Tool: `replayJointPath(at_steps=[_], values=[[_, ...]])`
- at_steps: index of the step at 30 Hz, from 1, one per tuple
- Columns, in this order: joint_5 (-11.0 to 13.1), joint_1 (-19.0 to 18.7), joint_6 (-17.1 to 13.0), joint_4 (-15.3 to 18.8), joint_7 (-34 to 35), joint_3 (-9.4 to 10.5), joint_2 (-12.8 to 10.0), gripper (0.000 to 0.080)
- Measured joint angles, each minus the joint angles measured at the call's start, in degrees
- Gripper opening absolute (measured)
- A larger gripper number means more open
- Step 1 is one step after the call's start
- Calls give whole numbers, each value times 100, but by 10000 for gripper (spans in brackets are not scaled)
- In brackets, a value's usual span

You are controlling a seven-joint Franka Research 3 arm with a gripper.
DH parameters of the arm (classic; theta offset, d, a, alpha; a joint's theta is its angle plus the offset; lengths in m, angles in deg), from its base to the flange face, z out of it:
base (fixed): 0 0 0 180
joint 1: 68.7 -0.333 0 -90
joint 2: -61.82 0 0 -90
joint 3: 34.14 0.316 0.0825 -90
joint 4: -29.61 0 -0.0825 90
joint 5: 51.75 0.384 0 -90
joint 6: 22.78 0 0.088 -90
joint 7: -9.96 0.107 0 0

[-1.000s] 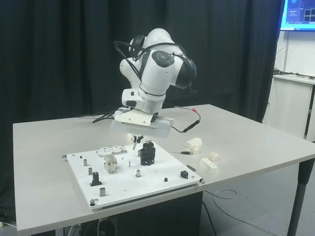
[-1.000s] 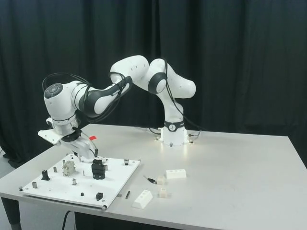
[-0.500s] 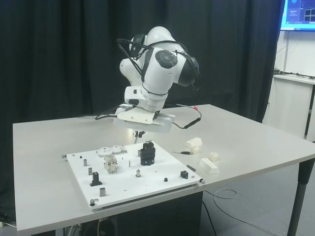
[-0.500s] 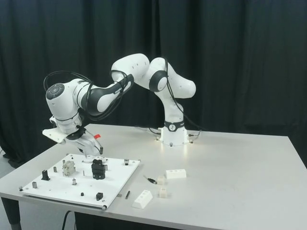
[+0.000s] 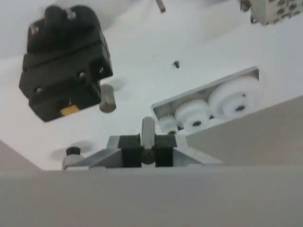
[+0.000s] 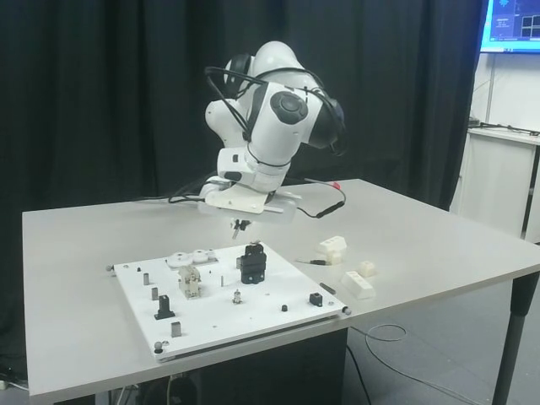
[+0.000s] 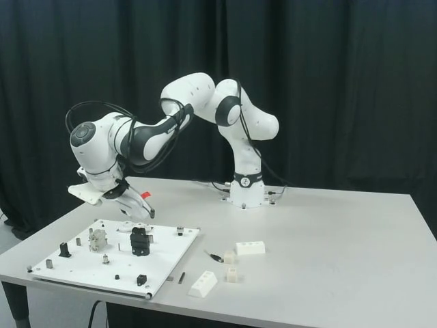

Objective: Place round peg 2.

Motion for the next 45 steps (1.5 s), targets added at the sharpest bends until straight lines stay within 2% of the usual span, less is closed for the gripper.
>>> replayJointPath(at_steps=[9,23,35,45], values=[[-195,-12,-40,393,63,221,271,57],[-204,-131,-330,1009,194,319,638,57],[-198,-349,-694,2052,468,417,1239,57],[-198,-615,-1397,3035,540,421,1819,57]])
